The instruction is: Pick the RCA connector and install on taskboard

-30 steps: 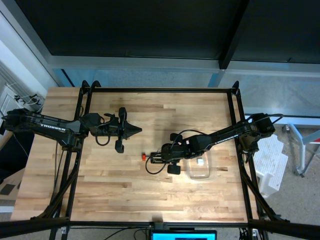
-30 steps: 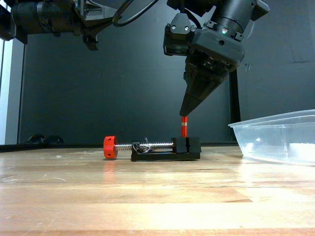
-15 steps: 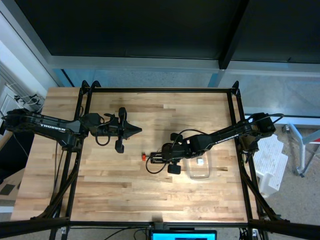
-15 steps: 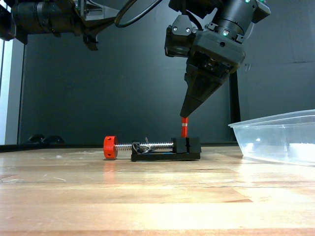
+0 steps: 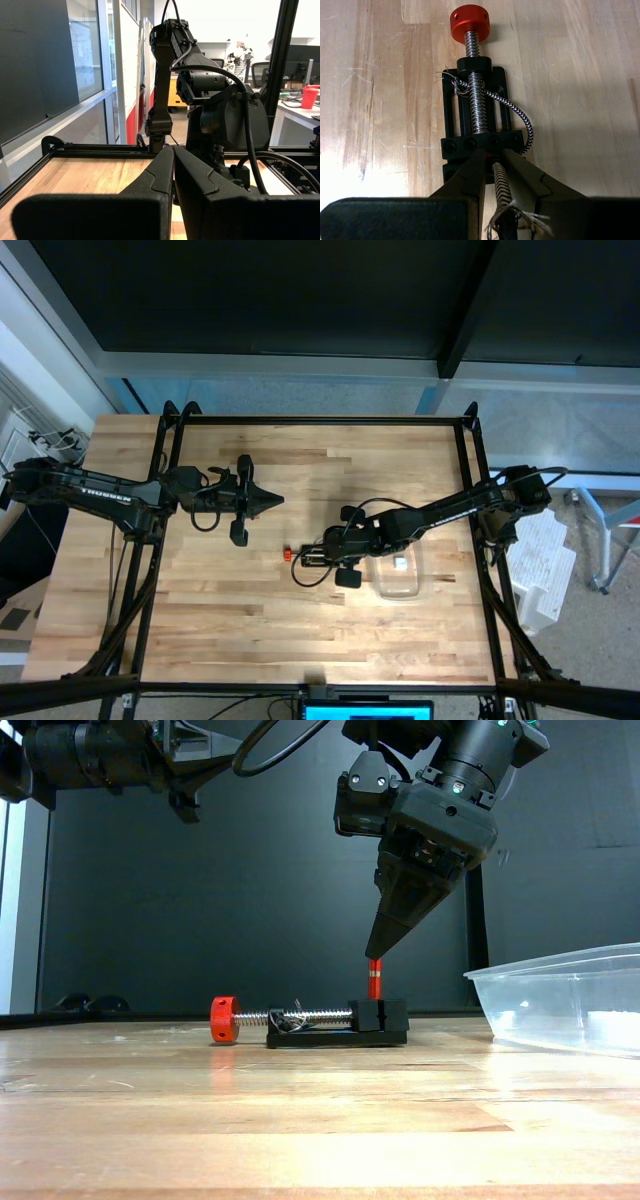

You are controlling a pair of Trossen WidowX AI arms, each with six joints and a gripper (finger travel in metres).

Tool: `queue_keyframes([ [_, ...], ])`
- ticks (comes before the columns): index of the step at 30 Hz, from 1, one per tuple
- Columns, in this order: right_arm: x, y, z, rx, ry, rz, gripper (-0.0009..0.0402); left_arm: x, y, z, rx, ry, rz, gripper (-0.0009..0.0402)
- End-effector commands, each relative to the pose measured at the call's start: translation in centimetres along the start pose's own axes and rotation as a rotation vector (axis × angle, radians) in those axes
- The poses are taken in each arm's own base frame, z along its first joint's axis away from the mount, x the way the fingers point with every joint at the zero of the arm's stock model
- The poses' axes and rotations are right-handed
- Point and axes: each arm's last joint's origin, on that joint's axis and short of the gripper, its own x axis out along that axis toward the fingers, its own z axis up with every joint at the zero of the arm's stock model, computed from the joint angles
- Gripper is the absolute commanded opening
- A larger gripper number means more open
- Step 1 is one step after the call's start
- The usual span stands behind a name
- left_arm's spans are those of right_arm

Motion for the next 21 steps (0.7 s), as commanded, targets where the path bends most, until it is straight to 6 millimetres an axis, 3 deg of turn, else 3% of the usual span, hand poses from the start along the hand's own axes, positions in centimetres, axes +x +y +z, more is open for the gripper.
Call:
queue_keyframes([
  [1,0.0,0.0,0.0,0.000,0.000,-0.003,0.0001,0.0,0.0,0.0,0.000,0.000,0.000,0.0000],
  [21,-1.3,-0.2,0.4,0.010,-0.041,0.008,0.0086,0.0,0.0,0.0,0.000,0.000,0.000,0.0000],
])
